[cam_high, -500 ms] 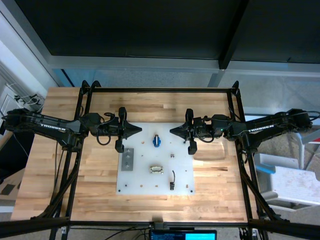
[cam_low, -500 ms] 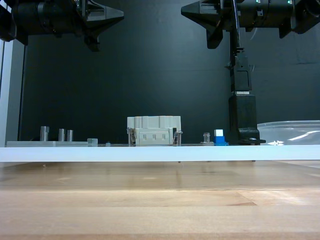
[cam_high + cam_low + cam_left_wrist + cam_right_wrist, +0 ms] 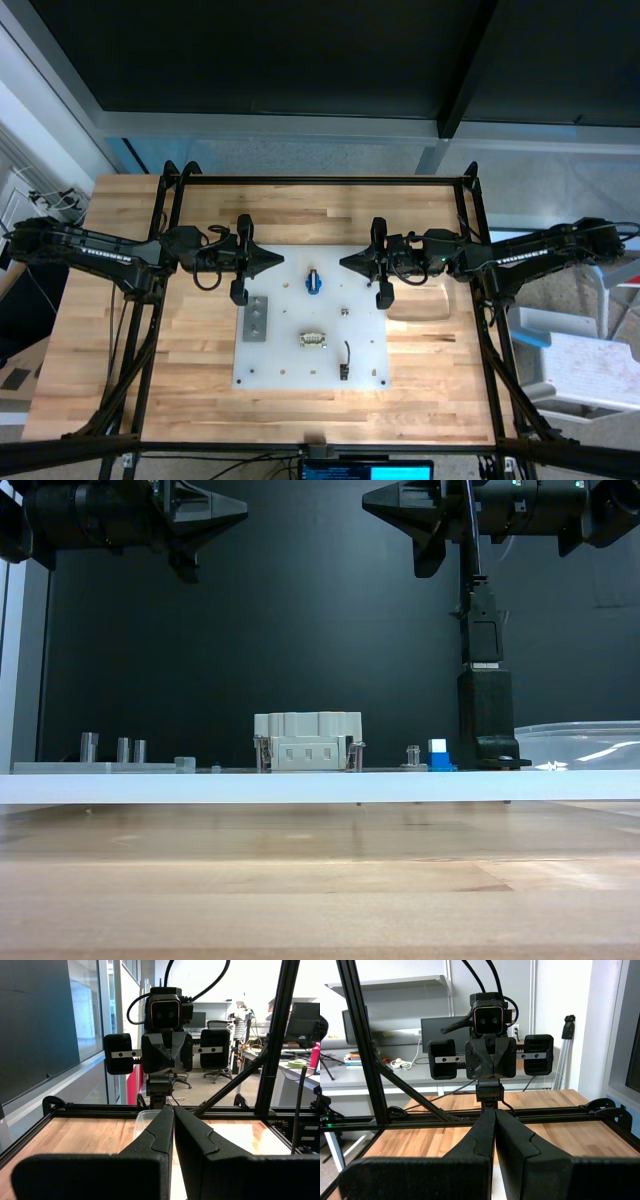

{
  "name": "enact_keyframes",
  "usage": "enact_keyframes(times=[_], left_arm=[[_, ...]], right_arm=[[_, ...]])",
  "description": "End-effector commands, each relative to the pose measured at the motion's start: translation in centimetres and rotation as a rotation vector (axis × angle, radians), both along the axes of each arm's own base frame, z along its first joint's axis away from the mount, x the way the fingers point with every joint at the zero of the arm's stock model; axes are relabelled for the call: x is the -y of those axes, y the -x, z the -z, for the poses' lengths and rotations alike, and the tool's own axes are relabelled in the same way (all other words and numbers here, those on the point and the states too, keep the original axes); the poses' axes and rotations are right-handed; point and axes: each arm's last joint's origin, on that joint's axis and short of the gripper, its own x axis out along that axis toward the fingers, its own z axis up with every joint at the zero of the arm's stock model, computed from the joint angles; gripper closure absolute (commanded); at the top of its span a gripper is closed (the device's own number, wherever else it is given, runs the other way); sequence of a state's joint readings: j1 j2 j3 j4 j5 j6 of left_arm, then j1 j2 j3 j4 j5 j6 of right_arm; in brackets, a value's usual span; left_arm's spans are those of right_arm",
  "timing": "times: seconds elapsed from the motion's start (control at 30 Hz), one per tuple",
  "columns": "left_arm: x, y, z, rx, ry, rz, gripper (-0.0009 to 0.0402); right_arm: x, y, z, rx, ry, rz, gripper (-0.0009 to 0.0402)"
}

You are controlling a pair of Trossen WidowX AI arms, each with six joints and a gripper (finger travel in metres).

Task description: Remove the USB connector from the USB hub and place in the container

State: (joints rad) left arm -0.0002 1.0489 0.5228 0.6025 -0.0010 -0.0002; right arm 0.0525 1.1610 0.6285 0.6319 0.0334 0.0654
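Observation:
The USB connector (image 3: 347, 352) is a small black plug with a thin wire tail, standing upright in the USB hub (image 3: 343, 373) near the white board's (image 3: 290, 372) front right. In the low view the USB connector (image 3: 483, 628) rises from the USB hub (image 3: 485, 720). The clear container (image 3: 418, 300) lies just right of the board and shows in the low view as the container (image 3: 585, 742). My left gripper (image 3: 281, 262) and right gripper (image 3: 342, 262) hover high over the board's far edge, tips facing each other, both shut on nothing and far from the plug.
On the board stand a grey metal bar (image 3: 257, 320) with pegs, a beige-and-metal connector (image 3: 313, 341) and a blue clip (image 3: 313, 282). A black frame (image 3: 318, 181) runs round the wooden table.

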Motion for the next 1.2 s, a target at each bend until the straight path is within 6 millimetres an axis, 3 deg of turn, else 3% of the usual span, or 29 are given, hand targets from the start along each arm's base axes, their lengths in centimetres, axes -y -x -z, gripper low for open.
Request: enact_keyframes(times=[0.03, 0.37, 0.7, 0.87, 1.2], left_arm=[[0.0, 0.0, 0.0, 0.000, 0.000, 0.000, 0.0392], [0.0, 0.0, 0.0, 0.000, 0.000, 0.000, 0.0393], [0.0, 0.0, 0.0, 0.000, 0.000, 0.000, 0.0392], [0.0, 0.0, 0.0, 0.000, 0.000, 0.000, 0.0392], [0.0, 0.0, 0.0, 0.000, 0.000, 0.000, 0.0392]], right_arm=[[0.0, 0.0, 0.0, 0.000, 0.000, 0.000, 0.0393], [0.0, -0.1, -0.1, -0.015, -0.094, -0.006, 0.0393], [-0.2, -0.7, -1.8, -0.369, -0.075, -0.032, 0.0393], [-0.7, -0.1, -3.0, -0.557, -0.015, -0.048, 0.0393], [-2.0, 1.3, -4.0, -0.765, -0.010, -0.072, 0.0393]])
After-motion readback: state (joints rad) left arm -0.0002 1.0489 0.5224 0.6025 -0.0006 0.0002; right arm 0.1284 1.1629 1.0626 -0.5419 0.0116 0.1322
